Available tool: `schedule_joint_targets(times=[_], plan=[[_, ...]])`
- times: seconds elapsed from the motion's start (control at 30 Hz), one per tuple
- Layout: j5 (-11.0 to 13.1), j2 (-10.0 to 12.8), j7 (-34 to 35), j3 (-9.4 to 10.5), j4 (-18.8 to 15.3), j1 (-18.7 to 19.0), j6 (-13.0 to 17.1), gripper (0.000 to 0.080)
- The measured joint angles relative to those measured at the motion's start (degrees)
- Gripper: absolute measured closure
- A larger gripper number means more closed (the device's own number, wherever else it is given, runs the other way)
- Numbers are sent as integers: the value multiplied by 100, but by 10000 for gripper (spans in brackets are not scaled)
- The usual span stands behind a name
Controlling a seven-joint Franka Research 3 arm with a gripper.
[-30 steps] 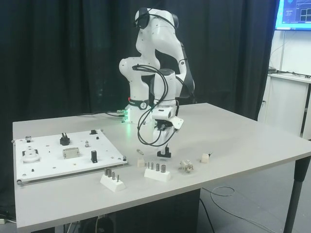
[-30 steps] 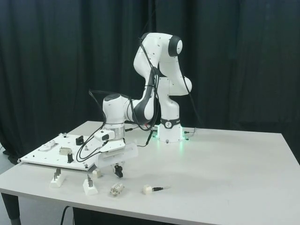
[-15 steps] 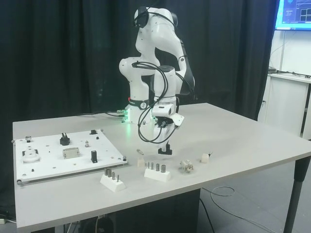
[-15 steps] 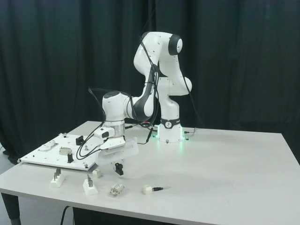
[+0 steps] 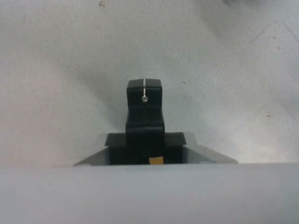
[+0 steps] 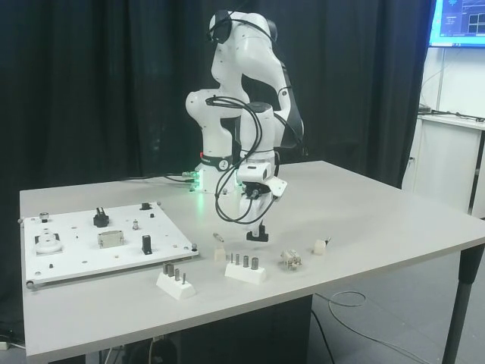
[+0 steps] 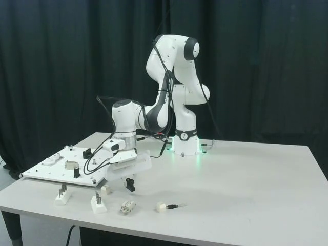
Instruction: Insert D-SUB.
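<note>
Black and blocky, a small plug piece is sitting between the gripper's two fingers, which are squeezing it from both sides. It is hanging just above the grey table, not touching it. In the wrist view a thin pale line is running down its top end, and bare table is lying under it.

The D-SUB looks like the small metal piece lying flat on the table, near the front edge. It is sitting a little way from the gripper, between a white block with pegs and a tiny white piece. Nothing is touching it.

A second white peg block is standing further along the front edge. Behind it, a white board is lying on the table, well apart from the gripper. A grey metal part and some little black parts are sitting on that board.

The white arm is bending down from its base at the back of the table, where a green light is glowing. Black curtains are hanging behind everything.
</note>
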Motion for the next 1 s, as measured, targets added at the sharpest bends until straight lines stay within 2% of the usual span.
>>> schedule_joint_targets(times=[0.5,0.73,1.0], plan=[[46,0,80,-101,0,-14,19,649],[33,3,63,-368,0,-17,21,649],[9,6,-175,-798,0,-23,26,649]])
